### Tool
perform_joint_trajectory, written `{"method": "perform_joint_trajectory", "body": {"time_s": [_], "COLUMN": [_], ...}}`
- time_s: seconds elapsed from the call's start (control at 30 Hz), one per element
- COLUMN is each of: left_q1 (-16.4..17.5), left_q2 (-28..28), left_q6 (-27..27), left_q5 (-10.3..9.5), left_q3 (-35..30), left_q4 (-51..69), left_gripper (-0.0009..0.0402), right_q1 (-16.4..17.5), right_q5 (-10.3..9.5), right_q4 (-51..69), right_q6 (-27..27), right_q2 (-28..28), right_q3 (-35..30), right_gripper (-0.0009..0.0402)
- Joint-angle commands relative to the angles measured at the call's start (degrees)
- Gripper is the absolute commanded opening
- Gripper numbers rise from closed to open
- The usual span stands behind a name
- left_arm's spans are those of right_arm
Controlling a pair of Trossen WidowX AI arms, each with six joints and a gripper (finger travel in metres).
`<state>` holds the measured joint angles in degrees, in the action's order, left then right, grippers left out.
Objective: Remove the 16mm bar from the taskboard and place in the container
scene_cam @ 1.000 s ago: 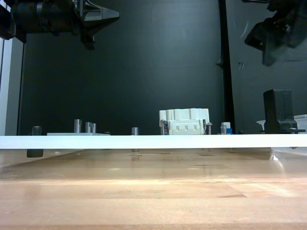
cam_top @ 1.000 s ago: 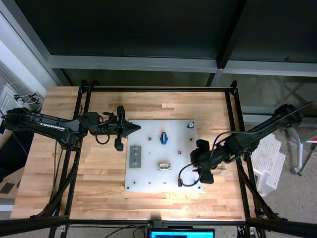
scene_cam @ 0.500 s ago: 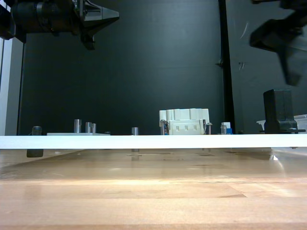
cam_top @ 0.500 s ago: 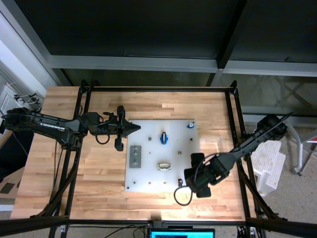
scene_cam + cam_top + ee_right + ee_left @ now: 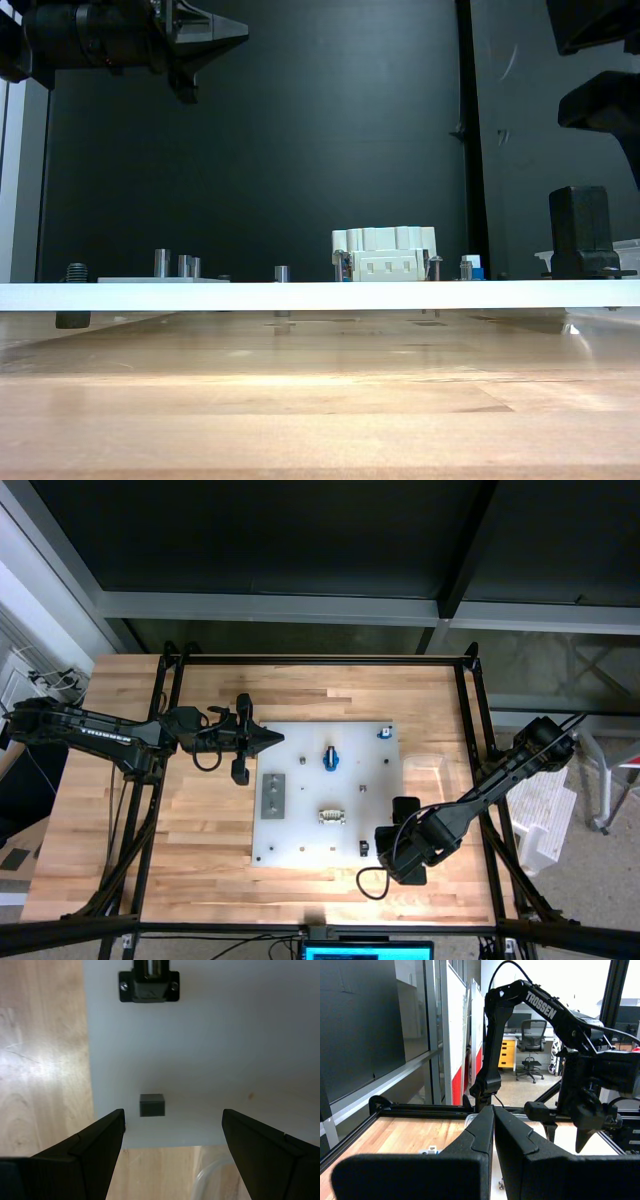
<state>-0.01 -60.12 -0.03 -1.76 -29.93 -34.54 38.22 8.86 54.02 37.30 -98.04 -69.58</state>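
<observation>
table (image 5: pixel 120 810) | container (image 5: pixel 426 771) beside taskboard (image 5: pixel 300 825) | left pincer (image 5: pixel 272 738) – aloft | right pincer (image 5: pixel 172 1113) – over taskboard

Right hand (image 5: pixel 172 1115), fingers spread above the near right corner of the taskboard (image 5: pixel 210 1035): its wrist view shows the fingertips only, and the low view cuts it at the top and right edges. In the high view it covers the 16mm bar (image 5: pixel 151 1105). Container (image 5: pixel 207 1180): only a curved rim shows, cut by the picture's edge. Left hand (image 5: pixel 278 738), fingers pressed together above the taskboard's far left edge: cut by the top edge in the low view.
</observation>
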Motion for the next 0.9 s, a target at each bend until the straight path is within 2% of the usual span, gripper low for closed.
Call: {"method": "perform_joint_trajectory", "body": {"time_s": [0.03, 0.57, 0.9], "left_q1": [0.00, 0.00, 0.00], "left_q2": [0.02, 0.00, 0.00], "left_q6": [0.00, 0.00, 0.00], "left_q5": [0.02, 0.02, 0.02], "left_q3": [-0.02, -0.02, -0.02], "left_q4": [0.00, 0.00, 0.00], "left_gripper": [0.0000, 0.0000, 0.0000], "right_q1": [0.68, 1.20, 1.55], "right_q5": [0.09, 0.13, 0.57], "right_q4": [-1.11, -8.52, -8.72], "right_q6": [-0.02, -0.02, -0.17], "right_q2": [-0.02, -0.02, -1.62], "right_q3": [0.66, 4.52, 5.05], "right_gripper": [0.0272, 0.0218, 0.0167]}}
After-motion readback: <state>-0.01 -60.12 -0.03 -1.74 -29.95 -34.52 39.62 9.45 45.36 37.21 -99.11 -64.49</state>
